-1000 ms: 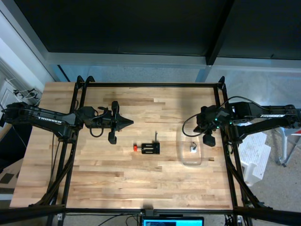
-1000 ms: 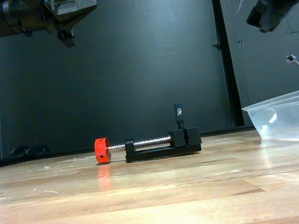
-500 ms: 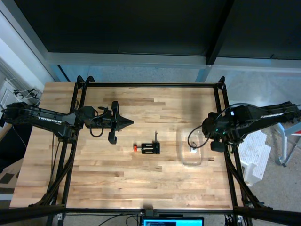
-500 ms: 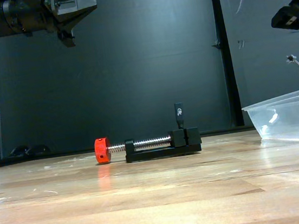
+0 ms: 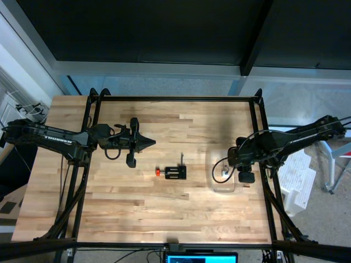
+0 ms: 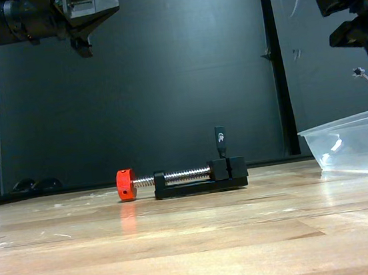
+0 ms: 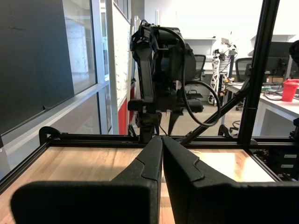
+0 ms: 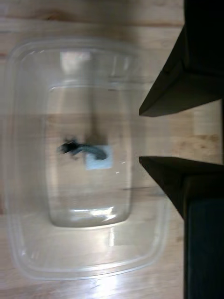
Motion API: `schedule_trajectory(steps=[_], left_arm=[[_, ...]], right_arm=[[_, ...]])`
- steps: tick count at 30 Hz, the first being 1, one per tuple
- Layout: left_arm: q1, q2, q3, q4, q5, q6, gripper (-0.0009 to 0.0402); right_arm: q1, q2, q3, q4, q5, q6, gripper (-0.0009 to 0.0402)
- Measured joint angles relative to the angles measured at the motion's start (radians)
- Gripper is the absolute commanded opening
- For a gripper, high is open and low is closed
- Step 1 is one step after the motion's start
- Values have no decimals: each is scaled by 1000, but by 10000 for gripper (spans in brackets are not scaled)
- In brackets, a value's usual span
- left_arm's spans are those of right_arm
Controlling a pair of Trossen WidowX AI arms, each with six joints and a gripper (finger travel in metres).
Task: Pick the USB-C connector and install on taskboard
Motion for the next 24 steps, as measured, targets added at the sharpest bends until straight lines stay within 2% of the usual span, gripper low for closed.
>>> schedule_trajectory(steps=[4, 14, 24], left_arm=[[0, 0, 0, 0, 0, 0, 0], [0, 0, 0, 0, 0, 0, 0], [0, 0, 0, 0, 0, 0, 0]], right_arm=[[2, 41, -12, 27, 4, 0, 156], [16, 140, -18, 80, 23, -11, 156], [33, 179, -84, 183, 21, 0, 156]])
